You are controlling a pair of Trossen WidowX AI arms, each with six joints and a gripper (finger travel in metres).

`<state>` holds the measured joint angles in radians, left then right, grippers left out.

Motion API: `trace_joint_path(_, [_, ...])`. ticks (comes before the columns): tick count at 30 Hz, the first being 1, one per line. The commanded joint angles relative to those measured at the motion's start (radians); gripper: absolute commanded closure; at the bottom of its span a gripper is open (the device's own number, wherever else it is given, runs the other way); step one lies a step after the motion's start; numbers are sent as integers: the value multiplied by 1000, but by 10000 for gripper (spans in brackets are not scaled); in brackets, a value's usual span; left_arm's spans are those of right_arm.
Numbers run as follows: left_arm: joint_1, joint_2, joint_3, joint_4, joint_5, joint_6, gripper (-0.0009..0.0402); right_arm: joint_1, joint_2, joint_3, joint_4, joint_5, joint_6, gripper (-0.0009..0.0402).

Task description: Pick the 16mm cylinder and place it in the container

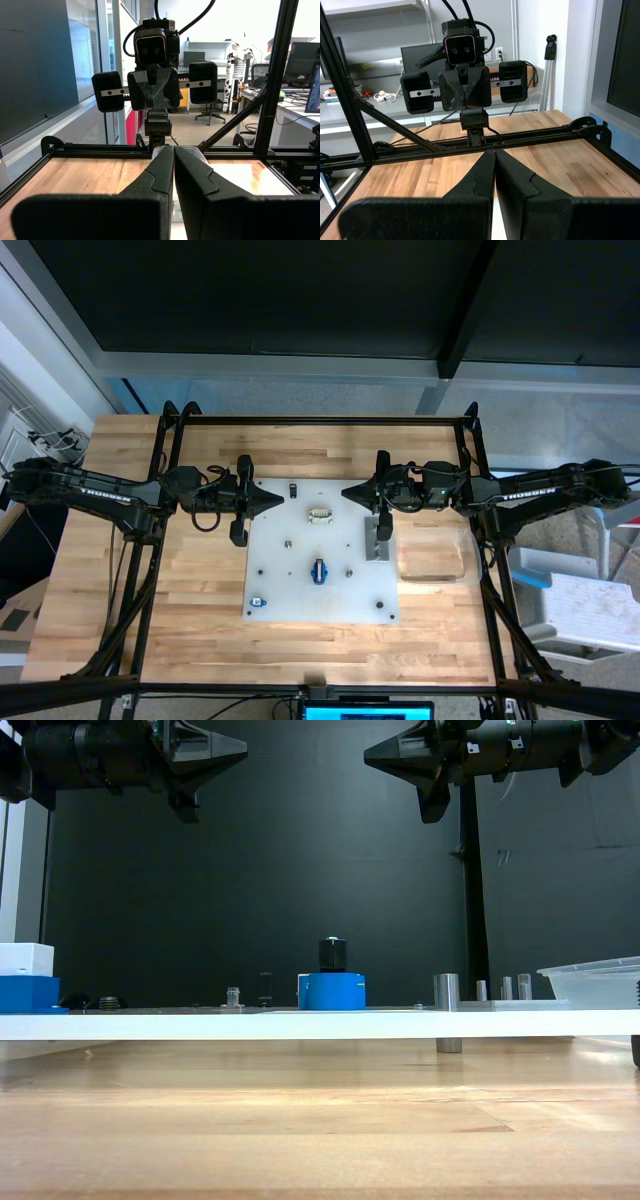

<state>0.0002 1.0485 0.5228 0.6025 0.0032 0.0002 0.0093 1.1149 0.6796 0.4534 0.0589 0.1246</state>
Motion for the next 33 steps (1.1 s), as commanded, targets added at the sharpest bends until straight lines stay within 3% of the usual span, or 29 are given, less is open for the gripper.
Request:
trace_joint_path(1, [0, 0, 0, 0, 0, 0, 393, 0, 0, 0, 0, 0, 0, 393])
trace_joint_path(16, [0, 0, 0, 0, 0, 0, 393, 0, 0, 20, -32, 0, 39, 393])
trace_joint_path(33, [0, 0, 0, 0, 0, 0, 393, 5, 8, 251, -569, 0, 42, 393])
